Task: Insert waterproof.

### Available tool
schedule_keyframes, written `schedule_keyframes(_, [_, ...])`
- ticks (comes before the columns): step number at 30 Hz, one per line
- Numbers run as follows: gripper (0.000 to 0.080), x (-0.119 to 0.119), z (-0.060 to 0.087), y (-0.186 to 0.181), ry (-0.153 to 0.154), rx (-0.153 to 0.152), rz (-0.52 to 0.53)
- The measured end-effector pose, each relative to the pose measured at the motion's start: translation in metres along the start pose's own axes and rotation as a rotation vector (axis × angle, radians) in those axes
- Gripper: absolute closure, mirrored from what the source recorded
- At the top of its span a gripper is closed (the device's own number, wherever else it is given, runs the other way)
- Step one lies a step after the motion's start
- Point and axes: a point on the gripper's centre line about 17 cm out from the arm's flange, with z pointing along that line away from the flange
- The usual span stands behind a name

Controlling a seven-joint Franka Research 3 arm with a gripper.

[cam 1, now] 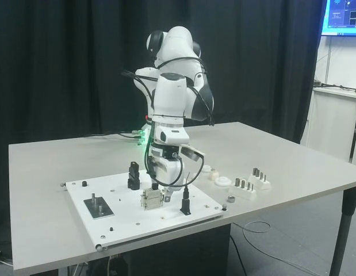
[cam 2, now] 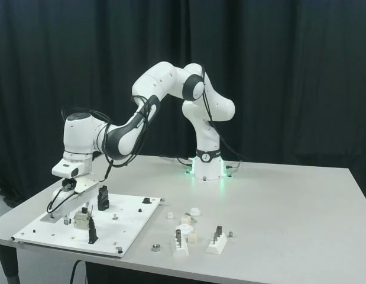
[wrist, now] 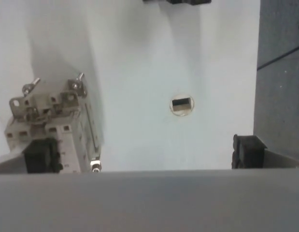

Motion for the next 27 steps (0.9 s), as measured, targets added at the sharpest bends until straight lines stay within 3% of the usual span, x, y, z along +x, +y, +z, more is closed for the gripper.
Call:
schedule_keyframes(13, [0.0003, 0.003, -0.010, 0.012, -0.007, -0.024, -0.014])
schedule_keyframes(27, [0.0003, 0.001, -0.009, 0.010, -0.014, -0.015, -0.020])
